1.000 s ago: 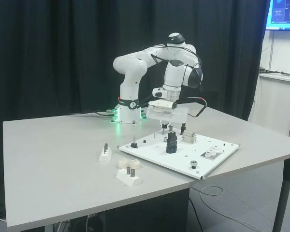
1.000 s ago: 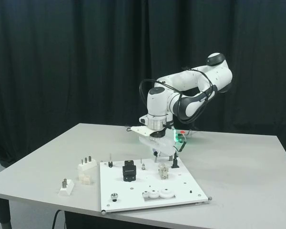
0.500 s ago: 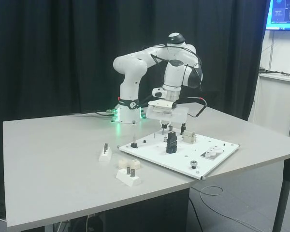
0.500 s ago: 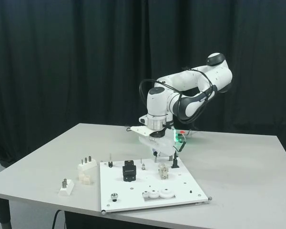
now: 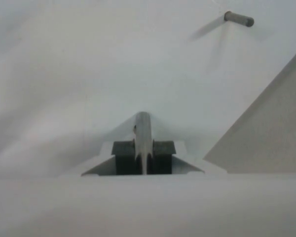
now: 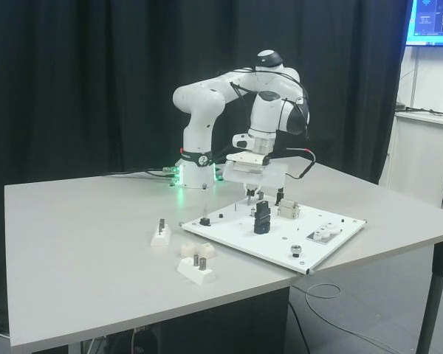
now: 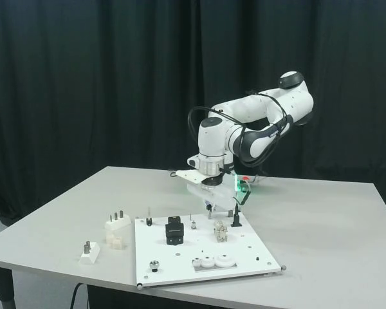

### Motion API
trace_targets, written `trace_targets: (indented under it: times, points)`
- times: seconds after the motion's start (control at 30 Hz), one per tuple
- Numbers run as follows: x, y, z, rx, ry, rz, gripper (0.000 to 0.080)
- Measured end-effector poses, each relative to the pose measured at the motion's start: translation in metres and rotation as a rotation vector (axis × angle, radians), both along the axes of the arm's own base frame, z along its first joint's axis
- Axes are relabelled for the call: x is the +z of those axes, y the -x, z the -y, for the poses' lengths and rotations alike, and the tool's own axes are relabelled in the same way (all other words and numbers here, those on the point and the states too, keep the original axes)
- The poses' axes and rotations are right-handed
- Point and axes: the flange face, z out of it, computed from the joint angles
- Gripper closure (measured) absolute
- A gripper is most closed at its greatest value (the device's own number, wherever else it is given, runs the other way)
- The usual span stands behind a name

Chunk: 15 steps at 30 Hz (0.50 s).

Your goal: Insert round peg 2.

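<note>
Pincer (image 5: 143, 160) is pinching the round peg (image 5: 142, 132) while I am holding it over the white board (image 6: 277, 234) near its rear edge.

The white arm (image 6: 207, 96) rises from its base, bends at the elbow and reaches forward, its wrist (image 7: 211, 138) turned straight down. The tool (image 5: 142, 165) hangs low, pointing down, its two black fingers (image 5: 123, 157) closed on a thin grey peg (image 5: 142, 136) that sticks out beyond their tips.
</note>
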Motion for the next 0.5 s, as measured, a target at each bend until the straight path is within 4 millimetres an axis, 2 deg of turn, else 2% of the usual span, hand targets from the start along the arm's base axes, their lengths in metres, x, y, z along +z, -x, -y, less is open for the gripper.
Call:
trace_targets:
  times: [0.5]
  points:
    - [0.0005,-0.0013,0.0003,0.0,0.003,0.012,0.0733]
